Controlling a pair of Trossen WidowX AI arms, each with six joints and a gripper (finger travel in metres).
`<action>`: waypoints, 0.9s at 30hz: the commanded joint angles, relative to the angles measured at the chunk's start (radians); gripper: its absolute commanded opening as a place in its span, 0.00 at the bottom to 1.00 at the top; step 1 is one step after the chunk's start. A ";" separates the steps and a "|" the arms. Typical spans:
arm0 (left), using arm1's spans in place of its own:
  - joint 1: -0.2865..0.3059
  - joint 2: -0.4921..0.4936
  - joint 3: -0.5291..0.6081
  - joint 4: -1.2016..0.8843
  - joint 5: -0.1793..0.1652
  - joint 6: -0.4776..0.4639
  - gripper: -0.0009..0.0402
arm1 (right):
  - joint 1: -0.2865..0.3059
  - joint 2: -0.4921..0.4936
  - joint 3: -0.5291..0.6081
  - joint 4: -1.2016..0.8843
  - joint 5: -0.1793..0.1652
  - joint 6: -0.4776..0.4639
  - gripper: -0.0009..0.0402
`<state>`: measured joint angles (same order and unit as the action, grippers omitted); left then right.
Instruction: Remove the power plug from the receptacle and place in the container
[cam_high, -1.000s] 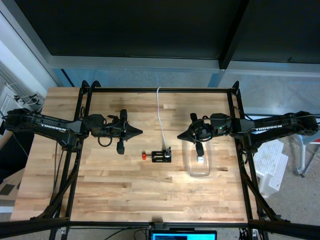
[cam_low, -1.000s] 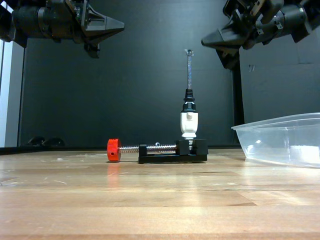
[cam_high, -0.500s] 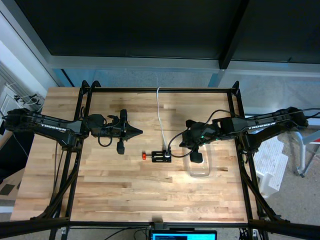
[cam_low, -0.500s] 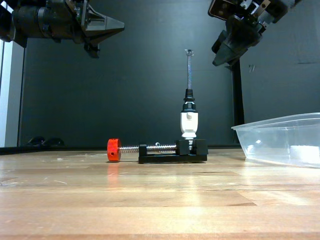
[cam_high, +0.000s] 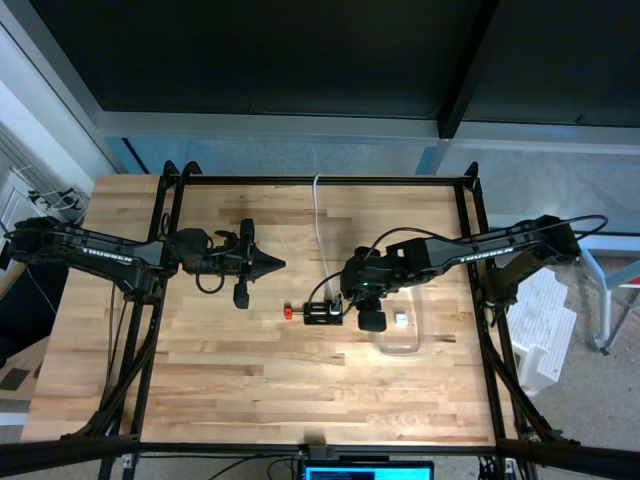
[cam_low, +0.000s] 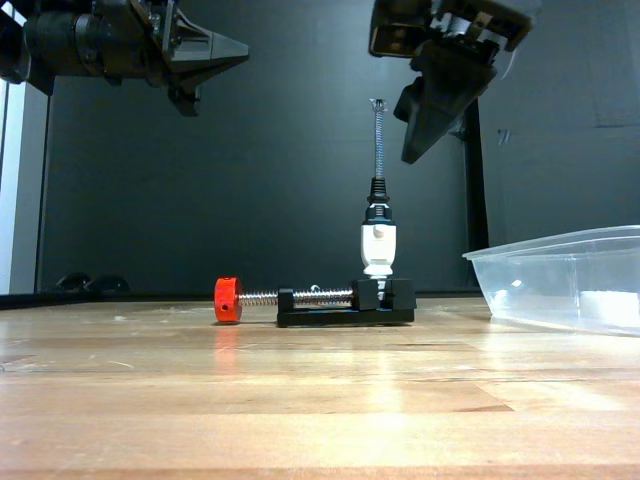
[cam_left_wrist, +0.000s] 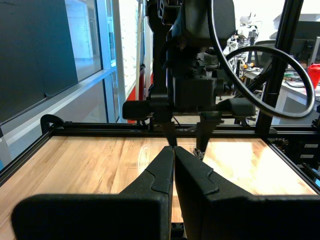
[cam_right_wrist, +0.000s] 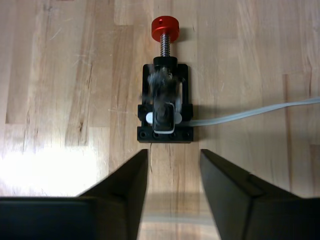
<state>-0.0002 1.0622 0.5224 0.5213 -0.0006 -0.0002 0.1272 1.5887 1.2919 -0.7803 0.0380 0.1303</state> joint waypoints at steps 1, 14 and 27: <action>0.000 0.000 0.000 0.000 0.000 0.000 0.02 | 0.002 0.047 0.034 -0.025 -0.001 0.019 0.52; 0.000 0.000 0.000 0.000 0.000 0.000 0.02 | 0.002 0.167 0.080 0.001 0.022 0.019 0.62; 0.000 0.000 0.000 0.000 0.000 0.000 0.02 | 0.004 0.188 0.070 0.045 0.053 0.021 0.61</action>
